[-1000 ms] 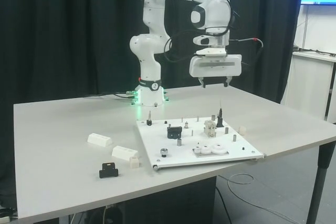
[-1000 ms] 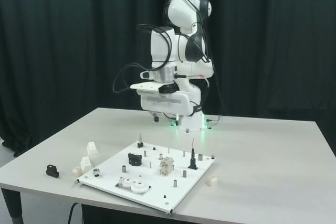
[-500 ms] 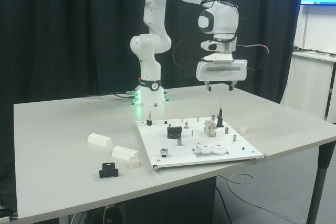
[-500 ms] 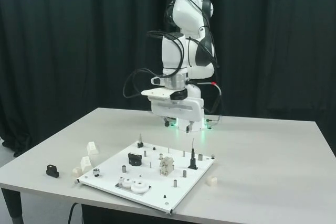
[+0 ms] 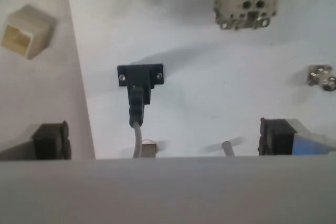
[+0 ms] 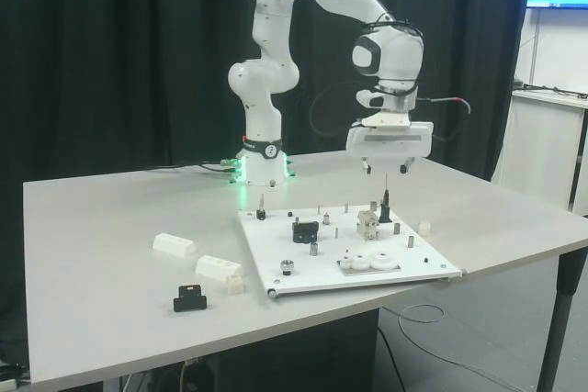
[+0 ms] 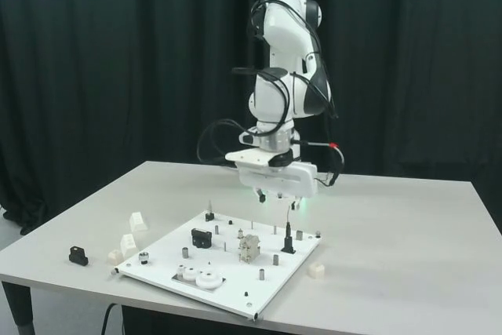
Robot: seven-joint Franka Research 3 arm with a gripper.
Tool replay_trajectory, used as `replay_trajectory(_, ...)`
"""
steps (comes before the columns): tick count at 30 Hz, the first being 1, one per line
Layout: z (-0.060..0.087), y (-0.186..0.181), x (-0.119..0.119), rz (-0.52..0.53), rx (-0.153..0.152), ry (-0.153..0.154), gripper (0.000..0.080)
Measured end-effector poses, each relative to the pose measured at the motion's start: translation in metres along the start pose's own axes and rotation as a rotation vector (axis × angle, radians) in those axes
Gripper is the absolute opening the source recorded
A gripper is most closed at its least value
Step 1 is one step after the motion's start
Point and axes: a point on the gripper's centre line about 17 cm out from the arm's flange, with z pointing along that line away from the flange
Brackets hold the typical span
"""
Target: Remove USB.
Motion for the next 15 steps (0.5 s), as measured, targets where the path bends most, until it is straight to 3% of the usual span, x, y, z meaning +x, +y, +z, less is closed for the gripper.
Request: replay_trajectory(15,0.042,-0.007,-0.022,-0.004,0.008,0.008,0.0800)
